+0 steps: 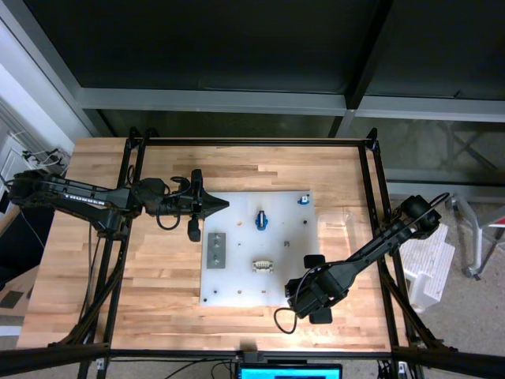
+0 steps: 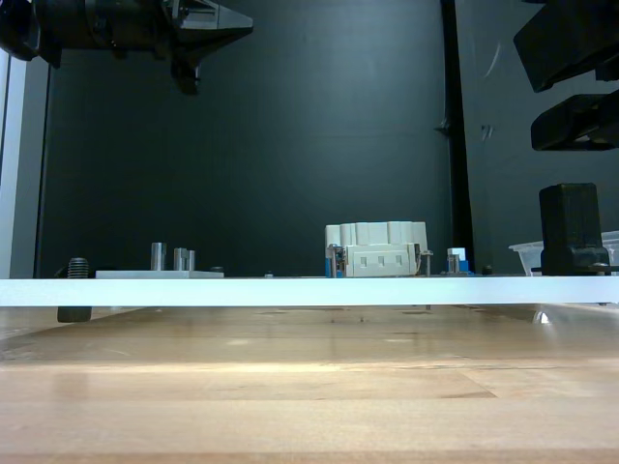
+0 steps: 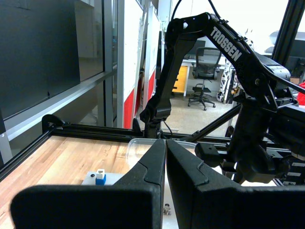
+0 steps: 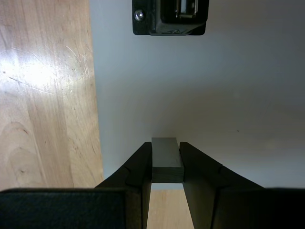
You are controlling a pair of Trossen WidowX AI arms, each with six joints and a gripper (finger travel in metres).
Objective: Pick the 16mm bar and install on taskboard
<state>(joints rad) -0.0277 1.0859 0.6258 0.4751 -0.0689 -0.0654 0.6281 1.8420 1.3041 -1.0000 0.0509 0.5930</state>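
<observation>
16mm bar [image 4: 167, 161] in right gripper [image 4: 166, 150] over taskboard [image 4: 224, 95], wrist-view only; left gripper [image 3: 165, 145] closed aloft.

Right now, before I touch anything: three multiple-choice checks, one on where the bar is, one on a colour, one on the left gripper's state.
1. Where is the 16mm bar?
A. in its seat
B. held in the right gripper
C. lying loose, let go
2. What colour is the taskboard?
A. white
B. black
C. yellow
3. The left gripper is:
A. open
B. shut on the bar
C. shut, holding nothing

1 B: the right wrist view shows the grey bar clamped between the fingers, above the taskboard's near right corner.
2 A: the high view shows it white.
3 C: its fingers meet with nothing between, raised above the taskboard's far left corner.
</observation>
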